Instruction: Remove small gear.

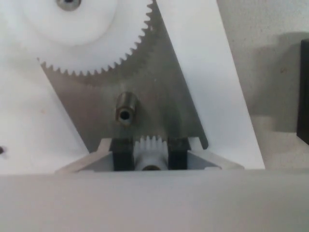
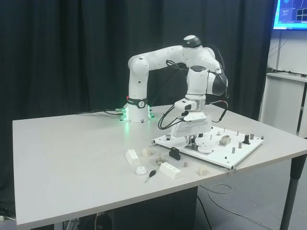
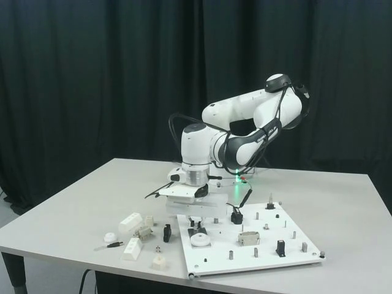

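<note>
In the wrist view the small white gear (image 1: 152, 146) sits between my two black fingertips, and the gripper (image 1: 151, 155) is shut on it. The gear is held off the bare metal peg (image 1: 126, 108), which stands alone on the grey metal plate (image 1: 161, 92). The large white gear (image 1: 91, 34) lies on the same plate just beyond the peg. In the room views the gripper (image 2: 193, 140) (image 3: 196, 224) hangs low over the near corner of the white board (image 2: 242, 152) (image 3: 257, 260), beside the large gear (image 2: 205, 149) (image 3: 199, 240).
The board carries several pegs and small black and grey fittings (image 3: 280, 248). On the table beside the board lie loose white blocks (image 2: 171, 170) (image 3: 130, 222), a black part (image 2: 175, 153), a white round piece (image 2: 140, 170) and a small key (image 2: 150, 175).
</note>
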